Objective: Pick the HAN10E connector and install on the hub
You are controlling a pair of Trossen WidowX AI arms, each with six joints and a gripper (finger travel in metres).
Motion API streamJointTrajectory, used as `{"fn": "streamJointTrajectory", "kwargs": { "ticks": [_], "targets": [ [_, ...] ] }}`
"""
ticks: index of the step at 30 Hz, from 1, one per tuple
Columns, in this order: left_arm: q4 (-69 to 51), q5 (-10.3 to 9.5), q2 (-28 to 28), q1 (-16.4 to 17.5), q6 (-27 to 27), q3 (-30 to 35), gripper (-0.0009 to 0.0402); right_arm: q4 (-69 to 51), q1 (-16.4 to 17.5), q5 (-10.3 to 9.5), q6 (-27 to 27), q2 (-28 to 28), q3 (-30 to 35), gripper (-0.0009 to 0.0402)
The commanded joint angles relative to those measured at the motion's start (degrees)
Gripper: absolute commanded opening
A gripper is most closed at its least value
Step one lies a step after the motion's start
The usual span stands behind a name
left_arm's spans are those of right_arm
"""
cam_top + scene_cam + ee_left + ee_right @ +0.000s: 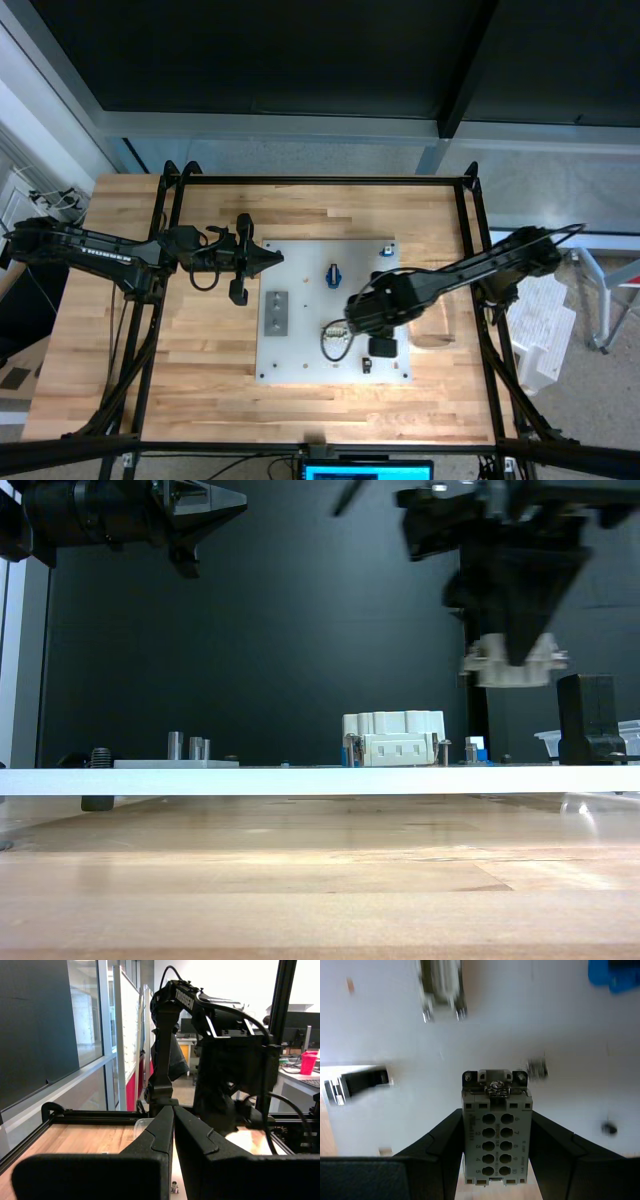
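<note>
The light-grey HAN10E connector (496,1145) sits upright between the fingers of my right gripper (496,1116), its numbered contact holes facing the camera. In the low view the connector (510,666) hangs above the white board (300,780), to the right of and higher than the beige-grey hub (393,738). The hub (441,985) shows blurred, farther along the board. From above, the right gripper (362,318) covers the connector. My left gripper (268,258) hovers shut and empty off the board's left edge.
A grey metal block (276,312) with two holes stands on the board's left part. A blue upright piece (334,273) is near the board's middle back. A small black piece (381,347) sits beside the right gripper. A black cable loop (333,345) lies nearby.
</note>
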Motion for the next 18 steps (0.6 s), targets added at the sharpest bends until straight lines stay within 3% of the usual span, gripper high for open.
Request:
{"fn": "streamJointTrajectory", "kwargs": {
  "ticks": [1, 18],
  "targets": [
    [0.0, 0.00, 0.0, 0.0, 0.0, 0.0, 0.0000, -0.6, -0.2, -0.09, -0.8, 4.3, 4.6, 0.0009],
    [0.0, -0.02, 0.0, 0.0, 0.0, 0.0, 0.0000, -3.0, -1.4, -1.55, -3.8, 17.0, 19.8, 0.0009]
  ]
}}
